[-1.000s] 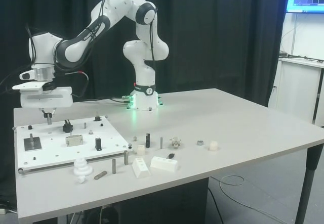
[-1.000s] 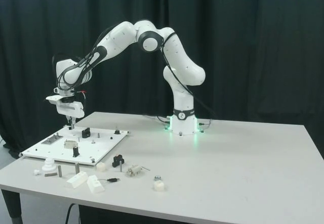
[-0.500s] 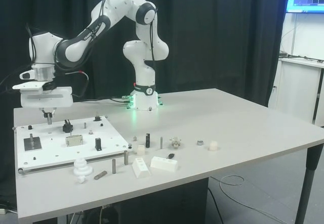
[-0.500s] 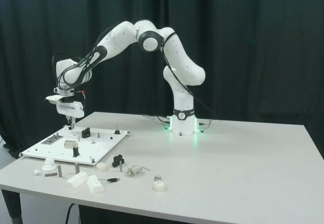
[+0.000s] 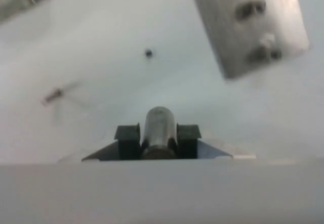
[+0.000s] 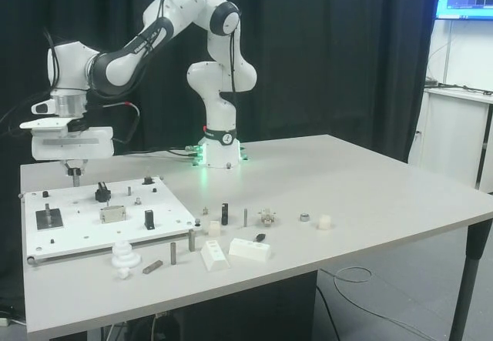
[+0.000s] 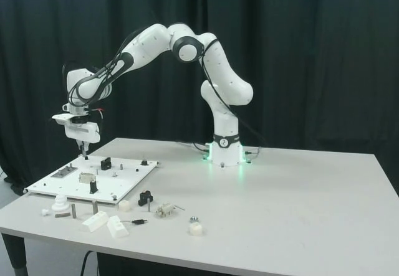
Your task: Place round peg 4.
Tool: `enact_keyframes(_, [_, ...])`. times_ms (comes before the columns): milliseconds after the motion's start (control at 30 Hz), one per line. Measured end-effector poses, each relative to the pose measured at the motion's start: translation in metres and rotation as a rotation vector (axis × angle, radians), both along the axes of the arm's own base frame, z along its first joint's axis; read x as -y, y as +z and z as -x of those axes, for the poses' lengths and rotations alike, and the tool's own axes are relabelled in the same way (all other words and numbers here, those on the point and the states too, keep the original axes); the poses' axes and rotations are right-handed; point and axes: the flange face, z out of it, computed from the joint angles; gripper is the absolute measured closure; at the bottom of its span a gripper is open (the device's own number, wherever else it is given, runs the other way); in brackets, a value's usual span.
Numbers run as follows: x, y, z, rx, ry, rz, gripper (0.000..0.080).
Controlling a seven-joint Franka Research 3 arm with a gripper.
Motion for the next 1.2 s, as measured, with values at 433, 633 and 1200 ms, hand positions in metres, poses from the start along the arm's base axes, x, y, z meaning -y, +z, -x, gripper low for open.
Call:
enact_keyframes(433, [-0.019, 0.018, -0.063, 0.056, 0.115, 0.020, 0.0652])
enact_keyframes(633, [-0.036, 0.022, -0.094, 0.067, 0.173, 0.015, 0.0652])
enact_keyframes(1200, [-0.106, 0.034, -0.170, 0.096, 0.260, -0.039, 0.0652])
